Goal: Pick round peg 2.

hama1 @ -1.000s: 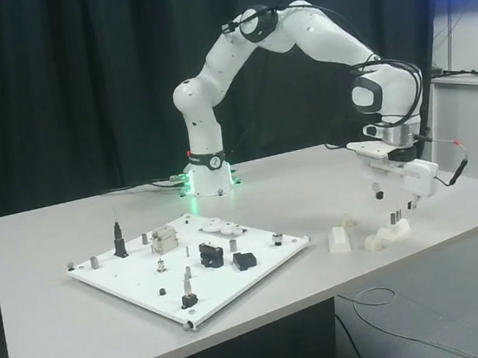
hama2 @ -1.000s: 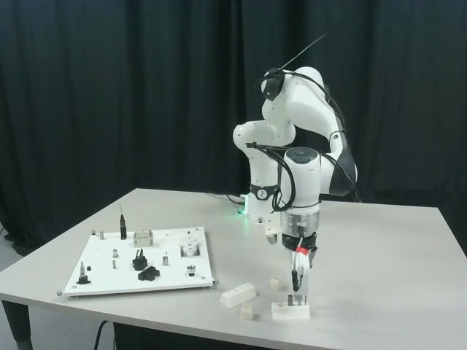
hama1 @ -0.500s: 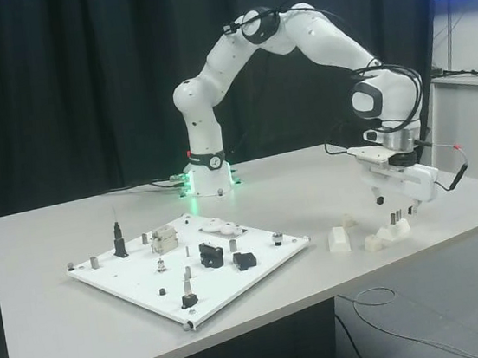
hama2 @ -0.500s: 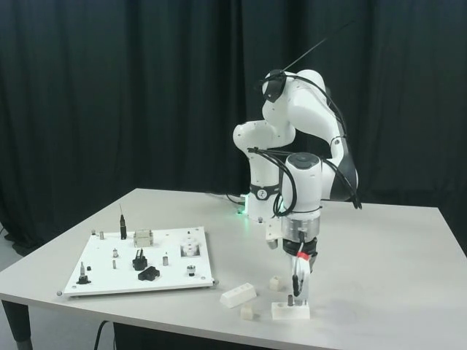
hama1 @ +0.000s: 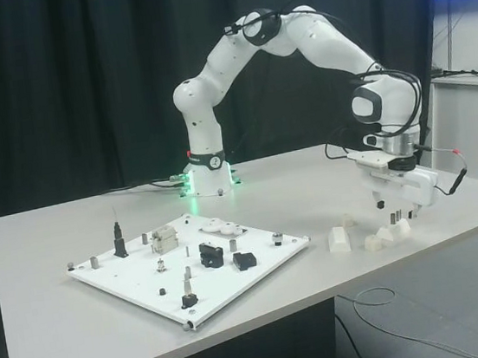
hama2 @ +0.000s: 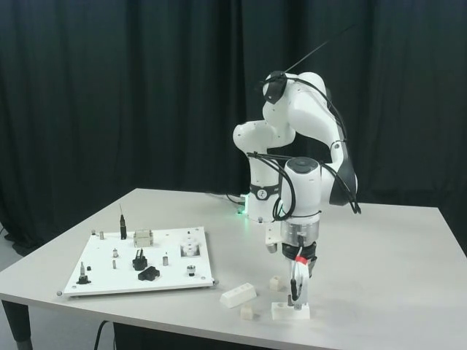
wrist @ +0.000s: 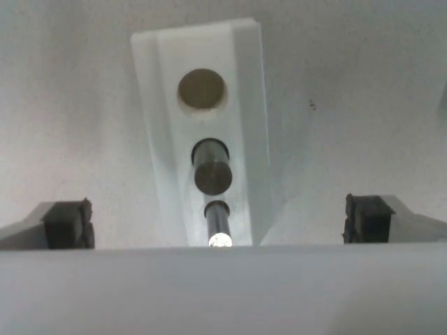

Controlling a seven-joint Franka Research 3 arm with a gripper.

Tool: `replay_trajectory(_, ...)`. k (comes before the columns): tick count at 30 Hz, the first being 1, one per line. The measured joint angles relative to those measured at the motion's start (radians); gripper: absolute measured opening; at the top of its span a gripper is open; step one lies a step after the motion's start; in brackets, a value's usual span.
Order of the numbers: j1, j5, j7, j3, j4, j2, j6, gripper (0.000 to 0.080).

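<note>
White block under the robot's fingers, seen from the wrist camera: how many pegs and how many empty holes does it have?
Thick peg: 1
Thin peg: 1
Empty hole: 1
Total: 3 positions in the white block, 2 filled. The gripper is open, one finger on each side of the block.

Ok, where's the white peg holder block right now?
The white peg holder block sits near the table's front edge in the second room view, directly under the tool, beside a small white cube.

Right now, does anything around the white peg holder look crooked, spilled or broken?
Nothing stands out. The white peg holder block lies flat on the grey table; two grey round pegs stand upright in it, and one hole is empty.
</note>
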Motion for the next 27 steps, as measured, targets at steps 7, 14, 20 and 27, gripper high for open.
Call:
replay_trajectory(7, 0.001, 0.004, 0.0, 0.001, 0.0, 0.006, 0.005, 0.08)
replay_trajectory(14, 0.002, 0.009, -0.001, 0.003, -0.002, 0.007, 0.004, 0.0662)
replay_trajectory(20, 0.002, 0.018, -0.011, 0.007, -0.004, 0.008, 0.004, 0.0443)
replay_trajectory(27, 0.002, 0.018, -0.014, 0.01, -0.01, 0.008, 0.005, 0.0283)
